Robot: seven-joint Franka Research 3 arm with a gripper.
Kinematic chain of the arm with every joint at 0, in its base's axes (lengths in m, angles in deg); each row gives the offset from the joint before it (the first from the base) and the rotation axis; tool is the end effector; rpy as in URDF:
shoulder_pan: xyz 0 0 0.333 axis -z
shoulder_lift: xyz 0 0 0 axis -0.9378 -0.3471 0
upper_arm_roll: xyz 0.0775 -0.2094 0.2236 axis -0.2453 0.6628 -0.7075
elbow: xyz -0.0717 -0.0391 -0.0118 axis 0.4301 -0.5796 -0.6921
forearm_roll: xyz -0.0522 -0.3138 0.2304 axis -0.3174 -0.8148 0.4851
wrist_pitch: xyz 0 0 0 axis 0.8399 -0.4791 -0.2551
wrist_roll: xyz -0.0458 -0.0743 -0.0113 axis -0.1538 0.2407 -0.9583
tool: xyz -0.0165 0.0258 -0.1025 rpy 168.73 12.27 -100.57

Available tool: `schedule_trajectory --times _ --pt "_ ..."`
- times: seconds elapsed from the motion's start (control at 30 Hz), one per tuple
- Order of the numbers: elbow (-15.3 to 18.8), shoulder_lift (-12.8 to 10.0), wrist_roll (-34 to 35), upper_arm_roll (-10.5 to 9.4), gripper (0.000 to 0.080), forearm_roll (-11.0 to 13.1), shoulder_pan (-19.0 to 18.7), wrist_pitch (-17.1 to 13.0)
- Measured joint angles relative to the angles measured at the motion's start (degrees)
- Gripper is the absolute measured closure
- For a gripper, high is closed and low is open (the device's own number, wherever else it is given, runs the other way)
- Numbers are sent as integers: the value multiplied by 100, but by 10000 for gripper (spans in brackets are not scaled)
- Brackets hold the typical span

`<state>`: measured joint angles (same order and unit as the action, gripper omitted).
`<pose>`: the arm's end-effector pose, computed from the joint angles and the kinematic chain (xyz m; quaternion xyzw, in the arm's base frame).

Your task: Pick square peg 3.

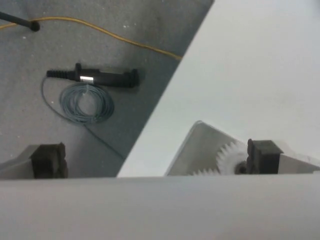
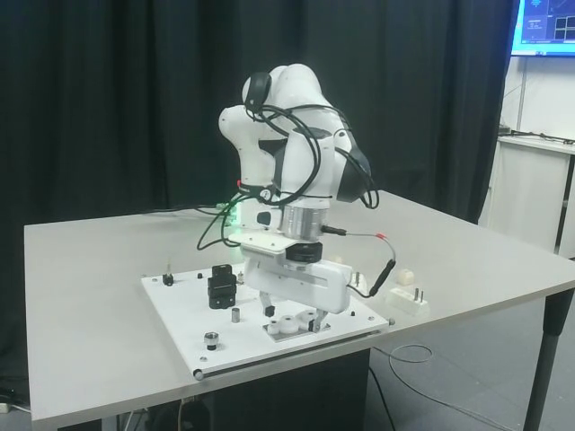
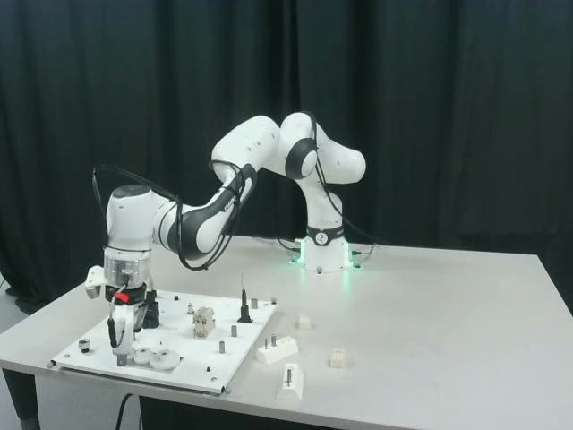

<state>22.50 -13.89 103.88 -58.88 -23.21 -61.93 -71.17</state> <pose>0.7480 -0.2626 0.2455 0.6022 -0.7936 0.0866 0.0070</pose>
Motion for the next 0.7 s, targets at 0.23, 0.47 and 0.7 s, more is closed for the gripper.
schedule_trajectory --times 0.23,0.47,0.7 --pt "-101 1 0 16 3 -64 2 179" --pt "-169 2 -94 21 3 -74 2 258" --pt "-215 2 -323 19 3 -74 1 269"
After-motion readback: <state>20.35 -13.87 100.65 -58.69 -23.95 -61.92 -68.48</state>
